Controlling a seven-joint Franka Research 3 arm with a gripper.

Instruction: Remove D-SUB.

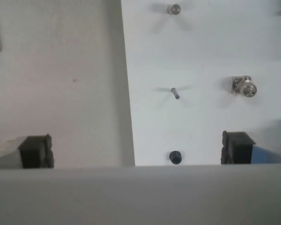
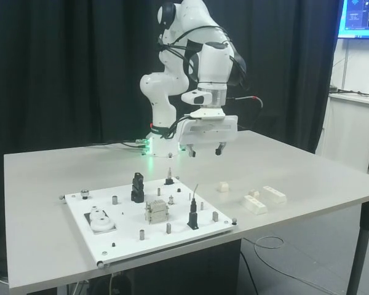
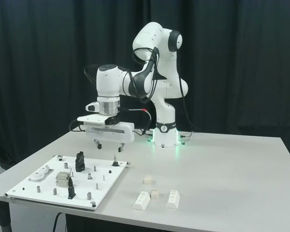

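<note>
Grey surface [image 2: 307, 172] carries the white board [image 2: 129, 236], where the D-SUB [image 2: 157, 211] sits mid-board, probably rigid, light metal best gripped across its flanks; my pincer [image 2: 204, 149] hangs wide above.

The grey table [image 3: 222, 164] carries a white board [image 3: 38, 191], the arm's base [image 3: 165, 137] behind it, small white blocks [image 3: 157, 195] beside it.

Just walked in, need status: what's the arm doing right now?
The white Franka arm hangs above the far edge of the white task board, its gripper open and holding nothing. The D-SUB connector, the metal block near the middle of the board, is still seated and untouched. A few small white blocks lie on the grey table beside the board. Removal has not begun.
</note>
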